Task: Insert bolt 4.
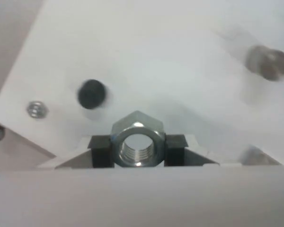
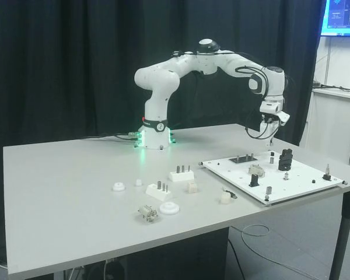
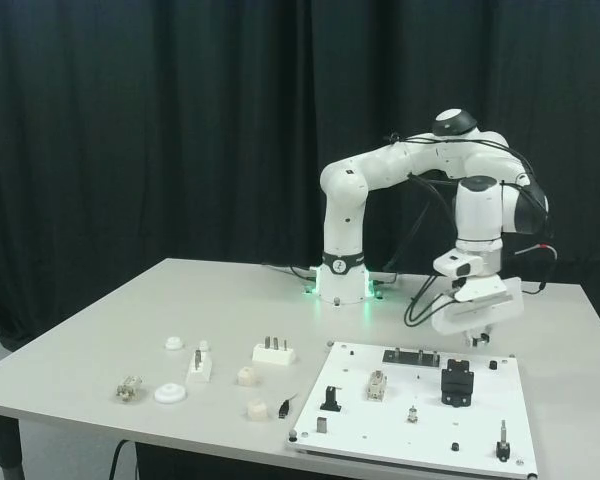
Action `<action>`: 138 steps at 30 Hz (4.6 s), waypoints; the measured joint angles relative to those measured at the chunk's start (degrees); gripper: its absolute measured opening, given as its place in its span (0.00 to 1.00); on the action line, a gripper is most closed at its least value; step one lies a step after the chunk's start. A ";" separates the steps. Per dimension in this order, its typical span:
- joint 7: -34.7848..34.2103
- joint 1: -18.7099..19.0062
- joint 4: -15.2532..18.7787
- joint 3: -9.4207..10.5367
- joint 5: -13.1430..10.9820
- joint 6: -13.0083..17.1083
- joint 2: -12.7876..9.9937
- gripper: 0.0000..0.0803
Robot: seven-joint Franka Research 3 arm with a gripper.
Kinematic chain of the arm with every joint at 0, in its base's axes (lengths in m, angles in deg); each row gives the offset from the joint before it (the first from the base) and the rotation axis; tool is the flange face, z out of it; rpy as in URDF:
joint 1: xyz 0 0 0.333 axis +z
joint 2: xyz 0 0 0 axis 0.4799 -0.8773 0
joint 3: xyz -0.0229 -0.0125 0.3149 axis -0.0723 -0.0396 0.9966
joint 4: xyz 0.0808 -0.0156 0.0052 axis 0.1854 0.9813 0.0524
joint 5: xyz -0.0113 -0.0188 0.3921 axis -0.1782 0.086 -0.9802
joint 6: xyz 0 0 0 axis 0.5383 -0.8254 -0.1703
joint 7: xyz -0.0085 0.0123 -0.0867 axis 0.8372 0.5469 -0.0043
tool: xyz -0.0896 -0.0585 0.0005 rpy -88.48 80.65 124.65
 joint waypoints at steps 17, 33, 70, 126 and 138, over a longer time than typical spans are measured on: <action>3.30 0.58 -2.72 3.94 0.15 0.96 -0.01 0.28; 1.48 1.60 -4.11 5.69 0.18 1.31 -0.01 0.28; -4.23 2.05 -4.87 6.57 4.62 5.23 -0.01 0.28; -6.97 1.59 -4.81 6.70 5.80 7.18 -0.12 0.28; -6.93 0.49 -4.67 6.80 6.87 7.68 -0.01 0.28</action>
